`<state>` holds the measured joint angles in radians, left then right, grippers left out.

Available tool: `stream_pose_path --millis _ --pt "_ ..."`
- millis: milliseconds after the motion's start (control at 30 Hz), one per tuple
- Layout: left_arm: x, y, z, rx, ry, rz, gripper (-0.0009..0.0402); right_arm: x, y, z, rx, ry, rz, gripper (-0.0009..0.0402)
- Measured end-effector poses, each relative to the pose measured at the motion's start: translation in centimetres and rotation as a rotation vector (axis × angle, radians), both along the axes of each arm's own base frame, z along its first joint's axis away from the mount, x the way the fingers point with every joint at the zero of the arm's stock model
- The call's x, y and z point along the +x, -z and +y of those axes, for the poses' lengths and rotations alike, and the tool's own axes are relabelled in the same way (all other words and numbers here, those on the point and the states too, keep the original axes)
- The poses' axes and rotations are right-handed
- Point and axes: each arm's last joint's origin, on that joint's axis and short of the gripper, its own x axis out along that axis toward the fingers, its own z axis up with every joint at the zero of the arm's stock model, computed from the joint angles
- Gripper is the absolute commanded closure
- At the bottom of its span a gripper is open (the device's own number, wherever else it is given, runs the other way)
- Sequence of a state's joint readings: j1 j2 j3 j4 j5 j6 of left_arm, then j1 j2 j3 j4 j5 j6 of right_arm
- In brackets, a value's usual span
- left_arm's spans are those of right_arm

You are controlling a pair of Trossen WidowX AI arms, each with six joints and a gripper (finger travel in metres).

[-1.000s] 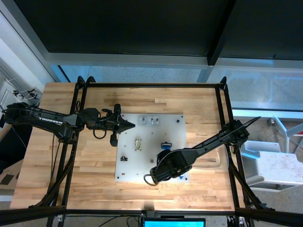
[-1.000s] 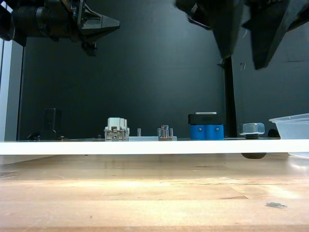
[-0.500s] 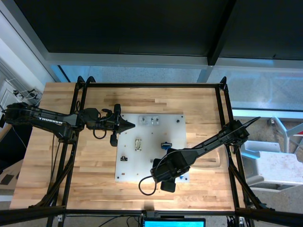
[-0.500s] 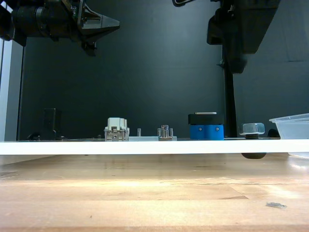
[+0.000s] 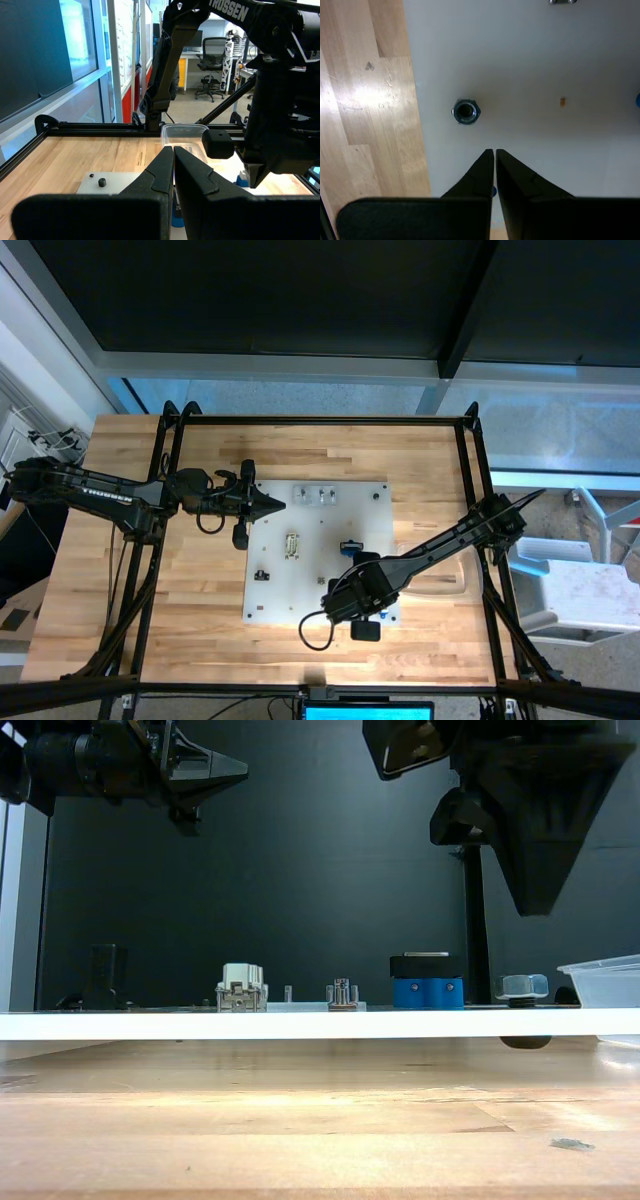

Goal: Pick the M12 fastener and fasten on the M12 threads

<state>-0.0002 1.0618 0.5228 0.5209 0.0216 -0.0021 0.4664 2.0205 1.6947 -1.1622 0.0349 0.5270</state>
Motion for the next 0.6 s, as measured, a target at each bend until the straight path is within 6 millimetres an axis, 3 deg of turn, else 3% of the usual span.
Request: stream_pose_path --millis 100,600 --pt "0.0 0.0 0.0 0.0 0.0 0.0 0.0393 0.0 0.6 0.0 0.001 -0.002 -0.006 0.0396" --pt "0.0 0.0 0.0 0.0 0.0 0.001 0.0393 0.0 2.8 0.1 -0.048 0.007 -0.074 0.0394"
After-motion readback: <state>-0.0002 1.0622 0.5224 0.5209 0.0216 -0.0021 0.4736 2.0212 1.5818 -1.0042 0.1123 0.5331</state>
